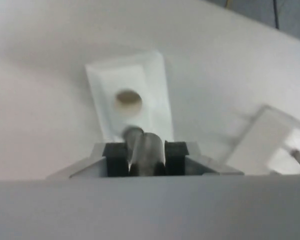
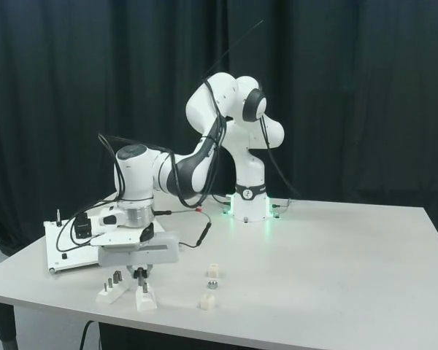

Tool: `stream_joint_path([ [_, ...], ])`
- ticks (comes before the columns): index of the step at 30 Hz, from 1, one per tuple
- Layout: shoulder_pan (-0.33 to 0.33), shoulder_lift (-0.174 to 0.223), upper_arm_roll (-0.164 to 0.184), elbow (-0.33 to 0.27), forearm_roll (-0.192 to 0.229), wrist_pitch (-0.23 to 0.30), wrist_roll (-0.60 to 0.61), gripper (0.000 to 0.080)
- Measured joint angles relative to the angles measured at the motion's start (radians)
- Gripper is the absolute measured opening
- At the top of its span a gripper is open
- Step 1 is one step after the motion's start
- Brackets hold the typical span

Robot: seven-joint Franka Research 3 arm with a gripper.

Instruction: Insert round peg 4.

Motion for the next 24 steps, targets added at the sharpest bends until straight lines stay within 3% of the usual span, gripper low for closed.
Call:
stream_joint_path([
  [15, -0.07, -0.044, -0.001, -0.006, -0.128, -0.105, -0.011, 0.0153],
  [24, -0.13, -0.068, -0.001, -0.028, -0.154, -0.126, -0.084, 0.0153],
])
